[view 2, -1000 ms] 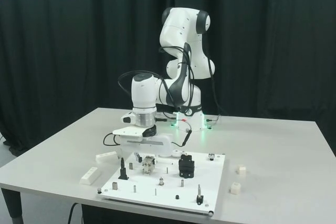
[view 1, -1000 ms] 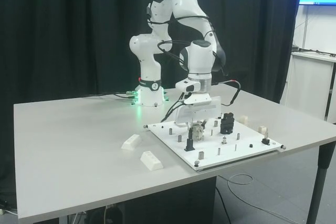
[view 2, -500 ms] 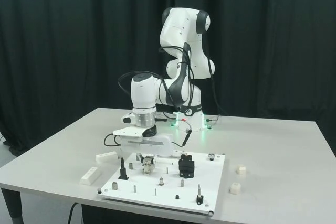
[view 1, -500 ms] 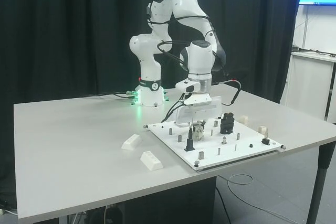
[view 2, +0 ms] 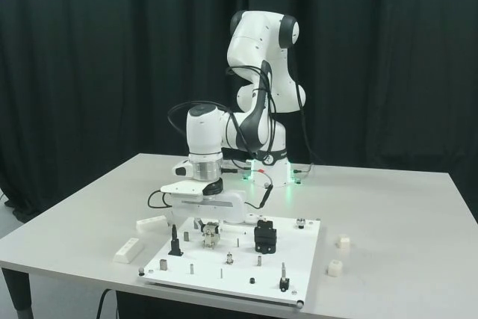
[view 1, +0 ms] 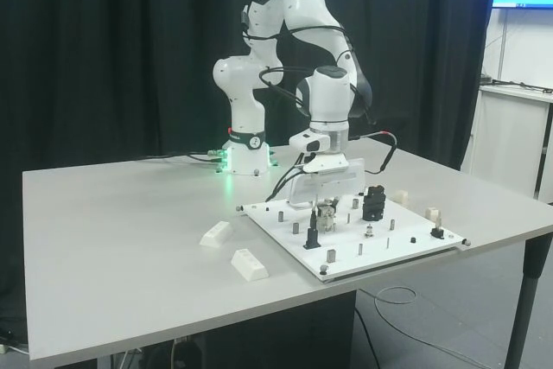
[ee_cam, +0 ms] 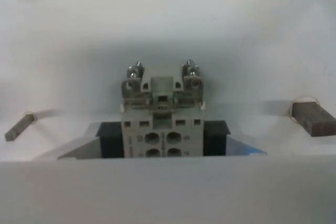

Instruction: Remove waterproof.

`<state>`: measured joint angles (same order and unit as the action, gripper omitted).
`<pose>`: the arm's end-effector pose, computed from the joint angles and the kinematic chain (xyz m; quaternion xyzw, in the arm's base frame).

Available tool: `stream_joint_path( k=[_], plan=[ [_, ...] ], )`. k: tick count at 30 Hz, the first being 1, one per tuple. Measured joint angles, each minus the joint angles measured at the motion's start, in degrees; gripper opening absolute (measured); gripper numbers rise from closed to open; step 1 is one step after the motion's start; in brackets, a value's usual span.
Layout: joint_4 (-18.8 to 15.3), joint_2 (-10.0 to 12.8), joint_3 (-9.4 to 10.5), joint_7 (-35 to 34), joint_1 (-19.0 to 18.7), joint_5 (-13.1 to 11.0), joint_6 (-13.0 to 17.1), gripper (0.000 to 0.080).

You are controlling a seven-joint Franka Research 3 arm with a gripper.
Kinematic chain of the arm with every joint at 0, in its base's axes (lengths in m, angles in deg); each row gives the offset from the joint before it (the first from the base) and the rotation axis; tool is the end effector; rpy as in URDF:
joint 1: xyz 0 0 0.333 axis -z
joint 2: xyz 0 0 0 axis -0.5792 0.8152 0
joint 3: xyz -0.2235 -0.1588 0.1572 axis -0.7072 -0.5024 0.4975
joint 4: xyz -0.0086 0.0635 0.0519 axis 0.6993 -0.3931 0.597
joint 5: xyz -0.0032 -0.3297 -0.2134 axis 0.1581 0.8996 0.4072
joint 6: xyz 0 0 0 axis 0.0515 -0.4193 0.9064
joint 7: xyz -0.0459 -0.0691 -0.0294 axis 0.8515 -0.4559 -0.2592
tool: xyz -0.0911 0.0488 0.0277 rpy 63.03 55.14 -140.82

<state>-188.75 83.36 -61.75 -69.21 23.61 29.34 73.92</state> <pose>0.5802 -0.0643 0.2356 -0.9192 0.3937 0.0009 0.0071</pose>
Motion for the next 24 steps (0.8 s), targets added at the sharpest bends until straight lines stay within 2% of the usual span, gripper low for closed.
stream_joint_path(
  k=[10,24],
  plan=[
    [0.0,0.0,-0.02,-0.7,-0.1,0.8,0.0,0.031],
    [0.1,-0.1,-0.06,-4.8,-0.8,4.7,0.0,0.031]
  ],
)
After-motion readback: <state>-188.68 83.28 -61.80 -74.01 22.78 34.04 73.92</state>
